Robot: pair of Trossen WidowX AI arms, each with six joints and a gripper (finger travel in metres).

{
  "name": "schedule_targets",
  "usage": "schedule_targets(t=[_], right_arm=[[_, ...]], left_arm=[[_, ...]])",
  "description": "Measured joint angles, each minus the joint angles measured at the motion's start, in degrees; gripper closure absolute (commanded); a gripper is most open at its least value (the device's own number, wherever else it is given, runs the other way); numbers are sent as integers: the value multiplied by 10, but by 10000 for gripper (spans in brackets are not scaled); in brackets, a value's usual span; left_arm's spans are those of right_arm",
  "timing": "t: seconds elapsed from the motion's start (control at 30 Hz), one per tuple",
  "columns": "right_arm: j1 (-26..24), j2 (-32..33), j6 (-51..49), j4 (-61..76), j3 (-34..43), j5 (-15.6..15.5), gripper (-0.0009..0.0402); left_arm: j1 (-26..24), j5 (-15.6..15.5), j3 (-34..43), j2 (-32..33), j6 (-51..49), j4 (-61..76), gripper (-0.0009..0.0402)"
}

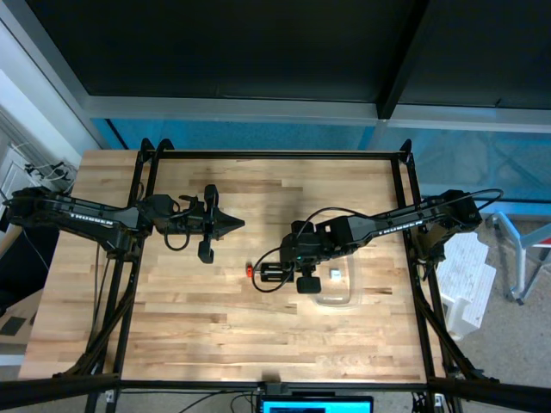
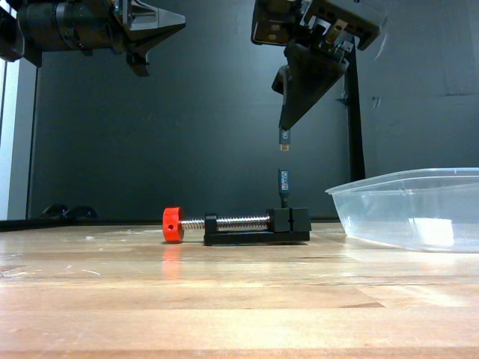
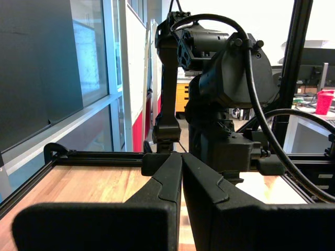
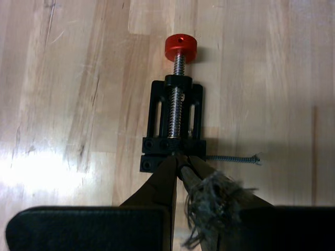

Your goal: Pick the usb-c connector and install on the hub

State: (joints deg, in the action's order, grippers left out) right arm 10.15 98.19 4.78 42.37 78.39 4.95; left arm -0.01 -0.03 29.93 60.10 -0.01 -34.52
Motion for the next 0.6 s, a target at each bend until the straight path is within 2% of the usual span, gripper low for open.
schedule_targets(t=[0.6], right_arm=[[-5, 30, -13, -26, -6, 1, 393]], left_arm=[[0, 0, 0, 0, 0, 0, 393]])
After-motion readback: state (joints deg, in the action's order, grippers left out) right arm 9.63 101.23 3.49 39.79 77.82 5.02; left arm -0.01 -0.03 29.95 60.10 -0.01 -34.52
